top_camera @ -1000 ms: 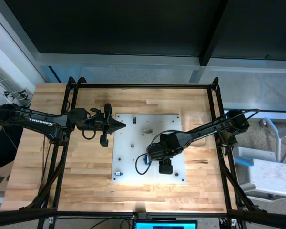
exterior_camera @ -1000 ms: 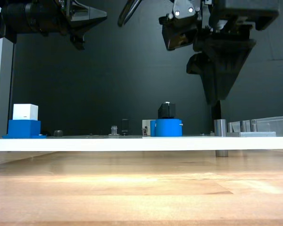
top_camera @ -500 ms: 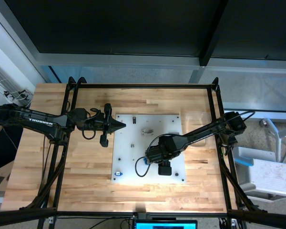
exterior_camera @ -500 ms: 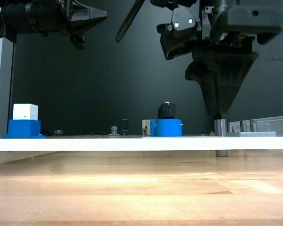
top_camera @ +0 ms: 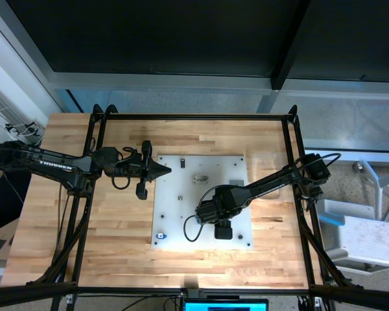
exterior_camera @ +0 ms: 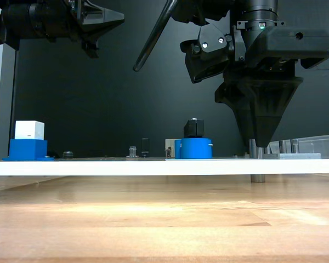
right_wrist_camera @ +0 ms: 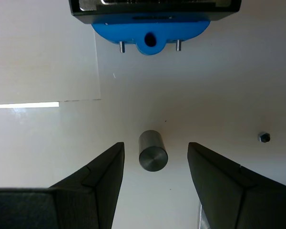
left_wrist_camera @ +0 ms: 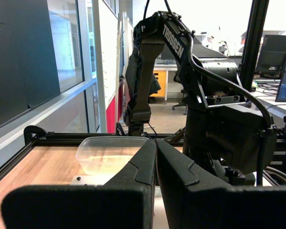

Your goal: Pick the 16mm cylinder and place it in the container

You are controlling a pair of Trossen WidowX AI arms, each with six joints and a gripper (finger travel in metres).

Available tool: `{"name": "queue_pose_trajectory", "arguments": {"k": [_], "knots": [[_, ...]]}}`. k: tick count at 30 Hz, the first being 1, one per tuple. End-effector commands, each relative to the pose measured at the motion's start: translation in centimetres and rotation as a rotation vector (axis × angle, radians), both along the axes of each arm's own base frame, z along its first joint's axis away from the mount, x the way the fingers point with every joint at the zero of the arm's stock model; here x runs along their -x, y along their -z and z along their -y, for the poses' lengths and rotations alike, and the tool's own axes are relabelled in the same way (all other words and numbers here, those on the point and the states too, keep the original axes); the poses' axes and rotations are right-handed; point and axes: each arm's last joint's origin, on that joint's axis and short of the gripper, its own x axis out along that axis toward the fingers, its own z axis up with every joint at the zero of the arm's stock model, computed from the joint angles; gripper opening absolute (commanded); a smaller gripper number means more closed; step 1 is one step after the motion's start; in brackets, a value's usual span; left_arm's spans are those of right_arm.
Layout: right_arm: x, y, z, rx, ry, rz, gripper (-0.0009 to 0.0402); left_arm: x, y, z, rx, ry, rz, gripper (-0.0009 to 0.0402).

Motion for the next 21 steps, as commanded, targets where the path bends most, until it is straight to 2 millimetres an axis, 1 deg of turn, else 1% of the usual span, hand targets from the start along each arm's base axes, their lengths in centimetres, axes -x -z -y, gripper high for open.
{"name": "queue_pose_trajectory", "arguments": {"k": [1, 5, 11, 21], "knots": [[-0.02, 0.07, -0.01, 0.000, 0.000, 0.000, 0.0184, -0.01, 0.00, -0.01, 0.000, 0.000, 0.000, 0.0000], [0.02, 0.19, 0.01, 0.000, 0.001, -0.001, 0.0179, -0.01, 0.01, -0.01, 0.000, 0.000, 0.000, 0.0000], [0.04, 0.39, -0.02, -0.002, 0.004, 0.004, 0.0158, -0.01, 0.01, 0.00, 0.000, 0.000, 0.000, 0.0000], [0.03, 0.40, -0.01, -0.003, -0.001, 0.004, 0.0098, -0.01, 0.01, -0.01, 0.000, 0.000, 0.000, 0.0000]]}}
